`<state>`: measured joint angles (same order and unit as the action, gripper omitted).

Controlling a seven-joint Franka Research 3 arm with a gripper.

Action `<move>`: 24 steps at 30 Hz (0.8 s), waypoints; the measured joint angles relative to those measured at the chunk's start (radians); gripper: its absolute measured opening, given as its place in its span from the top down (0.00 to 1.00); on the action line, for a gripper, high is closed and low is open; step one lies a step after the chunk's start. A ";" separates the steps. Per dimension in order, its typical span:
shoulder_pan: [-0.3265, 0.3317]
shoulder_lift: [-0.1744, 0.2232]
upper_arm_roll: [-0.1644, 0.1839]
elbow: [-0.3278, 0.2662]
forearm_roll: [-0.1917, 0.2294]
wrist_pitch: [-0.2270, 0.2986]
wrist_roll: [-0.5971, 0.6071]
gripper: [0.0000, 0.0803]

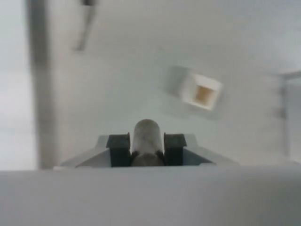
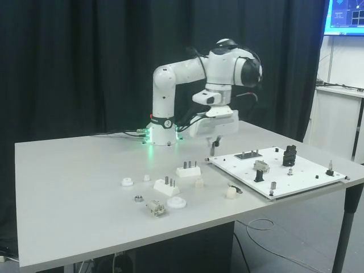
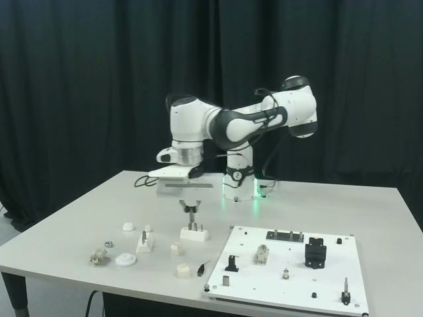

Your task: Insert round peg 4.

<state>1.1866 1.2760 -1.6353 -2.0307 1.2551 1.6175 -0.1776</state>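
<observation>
Round peg 4 [image 1: 146,139], a grey cylinder, sits clamped between the claw's [image 1: 146,151] two black fingertips [image 1: 119,147] in the wrist view, with a small white block [image 1: 201,92] lying on the grey table [image 1: 122,70] beyond it. From the first room view the claw [image 2: 212,147] hangs above the table [image 2: 74,176], near the edge of the white board [image 2: 301,176] and above a white peg stand [image 2: 189,169]. In the second room view the claw [image 3: 190,209] hovers just over that stand [image 3: 194,233]. The carrying step seems in hand; next the peg must travel to its hole and line up upright before descending.
</observation>
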 joint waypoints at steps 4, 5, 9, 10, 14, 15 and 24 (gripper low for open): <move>0.057 -0.009 -0.001 0.000 -0.007 -0.001 0.057 0.81; 0.069 -0.010 -0.001 0.000 -0.008 -0.001 0.070 0.81; 0.117 -0.015 -0.003 0.000 -0.012 -0.001 0.115 0.81; 0.131 -0.015 -0.003 0.000 -0.012 -0.001 0.129 0.81; 0.178 -0.015 -0.005 0.002 -0.012 0.001 0.175 0.81; 0.190 -0.015 -0.006 0.002 -0.012 0.002 0.187 0.81; 0.285 -0.016 -0.003 0.028 -0.012 0.021 0.313 0.81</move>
<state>1.4715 1.2602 -1.6387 -2.0030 1.2428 1.6389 0.1356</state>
